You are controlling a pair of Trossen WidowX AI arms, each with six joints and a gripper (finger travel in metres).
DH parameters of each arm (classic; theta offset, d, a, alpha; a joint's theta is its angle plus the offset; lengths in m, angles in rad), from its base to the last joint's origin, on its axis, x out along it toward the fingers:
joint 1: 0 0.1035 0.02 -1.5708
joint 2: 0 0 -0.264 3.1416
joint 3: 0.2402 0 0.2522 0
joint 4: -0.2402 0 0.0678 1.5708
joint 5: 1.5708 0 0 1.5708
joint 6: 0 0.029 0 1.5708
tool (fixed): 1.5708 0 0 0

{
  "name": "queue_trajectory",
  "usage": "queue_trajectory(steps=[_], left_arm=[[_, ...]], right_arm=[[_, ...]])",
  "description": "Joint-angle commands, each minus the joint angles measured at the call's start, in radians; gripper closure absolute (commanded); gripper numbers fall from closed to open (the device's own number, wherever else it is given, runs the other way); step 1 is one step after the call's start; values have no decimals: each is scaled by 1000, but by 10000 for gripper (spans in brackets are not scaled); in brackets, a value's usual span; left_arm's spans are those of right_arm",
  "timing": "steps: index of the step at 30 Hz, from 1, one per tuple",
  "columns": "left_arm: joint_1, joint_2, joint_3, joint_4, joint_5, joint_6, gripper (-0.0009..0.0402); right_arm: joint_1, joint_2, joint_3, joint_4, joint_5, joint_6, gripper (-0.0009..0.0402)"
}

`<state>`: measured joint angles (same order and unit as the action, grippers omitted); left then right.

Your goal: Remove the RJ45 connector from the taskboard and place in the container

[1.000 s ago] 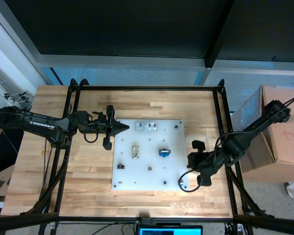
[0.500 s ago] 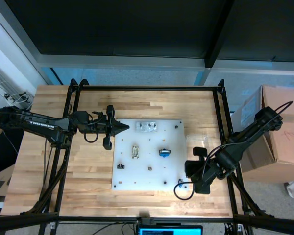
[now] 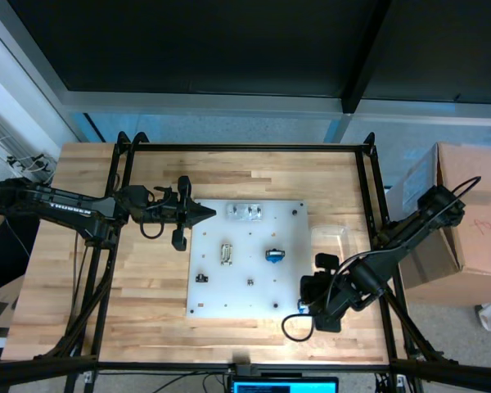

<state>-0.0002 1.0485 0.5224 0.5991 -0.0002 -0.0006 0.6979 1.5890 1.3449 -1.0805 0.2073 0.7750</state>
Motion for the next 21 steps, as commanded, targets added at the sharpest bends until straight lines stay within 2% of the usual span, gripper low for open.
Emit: queue_trajectory(steps=[1, 11, 21], left_arm=[[0, 0, 0, 0, 0, 0, 393], [0, 0, 0, 0, 0, 0, 393], [0, 1, 0, 0, 0, 0, 393]], right_arm=[[2, 24, -2, 9, 10, 3, 221], [13, 75, -20, 83, 9, 6, 180], [42, 117, -72, 166, 7, 1, 173]])
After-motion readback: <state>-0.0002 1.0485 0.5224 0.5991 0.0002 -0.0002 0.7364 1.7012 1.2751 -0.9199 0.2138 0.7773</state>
